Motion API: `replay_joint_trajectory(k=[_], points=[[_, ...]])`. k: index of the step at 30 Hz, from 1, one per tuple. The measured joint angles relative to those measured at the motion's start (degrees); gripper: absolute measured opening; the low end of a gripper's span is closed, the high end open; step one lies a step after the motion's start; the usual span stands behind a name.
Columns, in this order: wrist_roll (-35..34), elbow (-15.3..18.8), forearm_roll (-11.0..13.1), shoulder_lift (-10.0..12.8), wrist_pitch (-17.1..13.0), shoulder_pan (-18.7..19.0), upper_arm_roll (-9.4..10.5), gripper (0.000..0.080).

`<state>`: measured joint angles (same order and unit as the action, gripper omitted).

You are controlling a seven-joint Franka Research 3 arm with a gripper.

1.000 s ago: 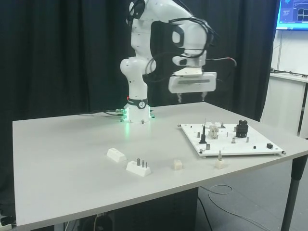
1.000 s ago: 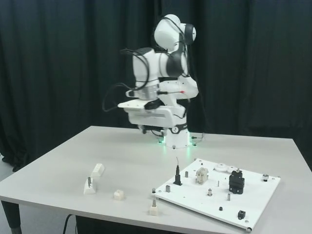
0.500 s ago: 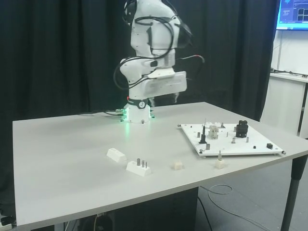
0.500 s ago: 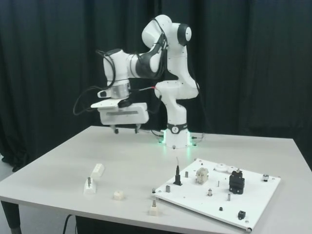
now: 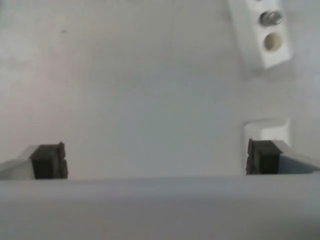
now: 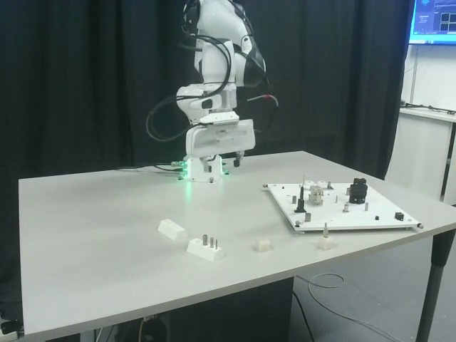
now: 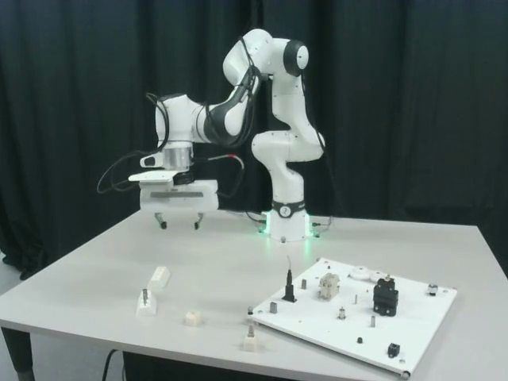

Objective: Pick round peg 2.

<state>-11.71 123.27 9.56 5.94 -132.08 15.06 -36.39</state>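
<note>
- Wrist view shows the gripper [image 5: 155, 160] released, its two black pads [image 5: 48, 161] wide apart with only bare grey table [image 5: 140, 90] between them.
- In that same view a white rectangular peg holder [image 5: 261, 35] appears at the edge, with one grey metal peg [image 5: 270, 18] standing in a socket and the socket beside it vacant. A second small white block [image 5: 266, 131] lies close by one pad.
- From the first room view, the white peg holder [image 6: 205, 249] carries two short upright grey pegs; which of them is round peg 2 I cannot tell, but the task's peg is most likely one of these.
- A plain white oblong block [image 6: 172, 229] sits just beside the peg holder, and a small white cube [image 6: 263, 245] lies near it on the other side.
- The white assembly board [image 6: 342, 206], well apart from the peg holder, bears several small black and grey fittings.
- The step in hand looks like the approach: the gripper [image 7: 179, 224] hangs high above the table, not yet over the peg holder [image 7: 146, 304].
- Next, the jaws need centring over the chosen peg, then a straight descent and closing.
</note>
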Motion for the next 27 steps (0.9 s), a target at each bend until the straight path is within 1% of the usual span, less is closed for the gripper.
replay_joint_trajectory(k=[4,9,12,18,27], points=[[4.06,0.07,1.02,2.05,-2.94,-0.57,0.0,0.08],[10.8,-0.48,3.75,5.22,-5.91,-1.45,0.0,0.08],[14.45,-1.41,5.59,7.35,-7.09,-2.17,0.0,0.08],[19.24,-4.58,9.07,11.65,-7.49,-3.75,0.01,0.08],[22.48,-9.91,14.36,17.64,-6.71,-5.73,0.09,0.08]])
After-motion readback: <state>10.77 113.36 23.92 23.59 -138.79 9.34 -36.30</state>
